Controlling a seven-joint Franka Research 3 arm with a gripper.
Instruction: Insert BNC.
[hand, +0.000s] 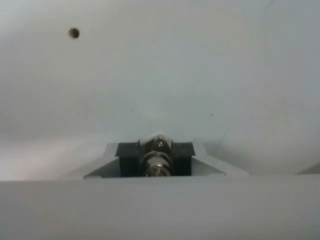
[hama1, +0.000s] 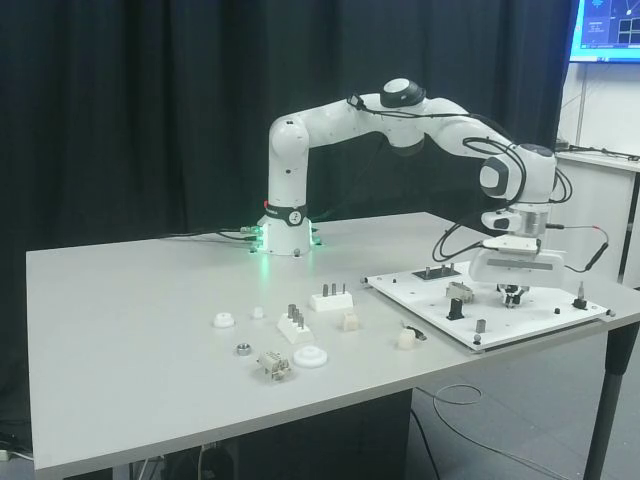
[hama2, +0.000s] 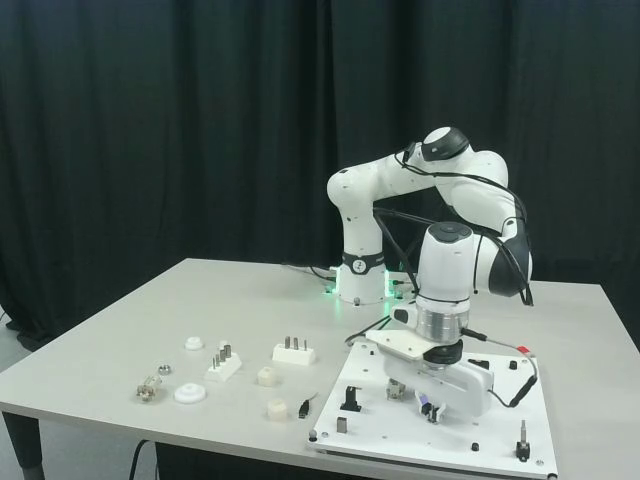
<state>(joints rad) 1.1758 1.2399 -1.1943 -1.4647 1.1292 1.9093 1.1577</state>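
Metal glints on the BNC connector (hand: 158, 159), gripped between the claw's (hand: 158, 165) black fingers (hand: 129, 159). The claw hangs just above the white board (hama1: 520, 318).

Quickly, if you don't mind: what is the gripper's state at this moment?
Gripper: closed on the BNC connector, held over the white board.

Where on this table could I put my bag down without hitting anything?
The grey table is bare along its far side, between the robot's base and the far corner. The near middle is crowded with small white parts, and the white board under the gripper carries fixtures.
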